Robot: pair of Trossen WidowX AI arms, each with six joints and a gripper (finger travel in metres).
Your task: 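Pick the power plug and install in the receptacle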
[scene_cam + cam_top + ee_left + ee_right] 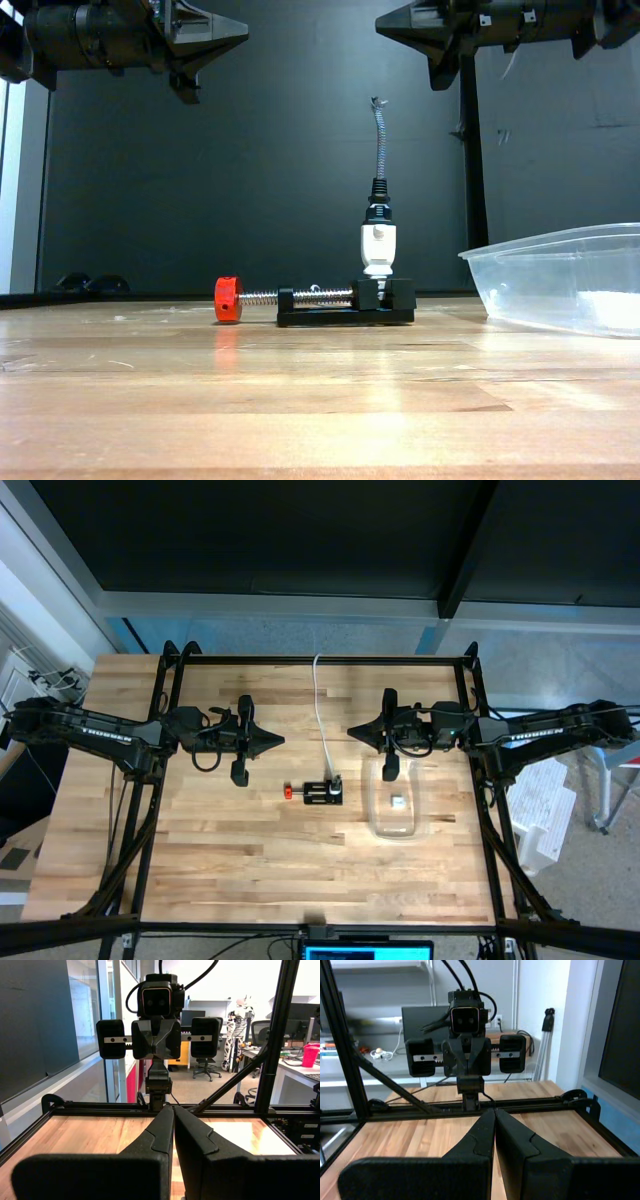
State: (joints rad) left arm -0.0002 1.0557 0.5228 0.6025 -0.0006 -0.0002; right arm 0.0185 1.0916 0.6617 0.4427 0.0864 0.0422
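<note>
Wooden table (250, 860) lies below left gripper (280, 742), right gripper (350, 732).

The only words I can read stand on my own arms. In the high view, white capitals along my left arm (100, 733) spell TROSSEN. The same word runs along my right arm (525, 737). My left gripper (280, 742) hangs above the table (250, 870) left of centre. My right gripper (350, 732) hangs above it right of centre. The two tips point toward each other, and each has its jaws pressed together.
</note>
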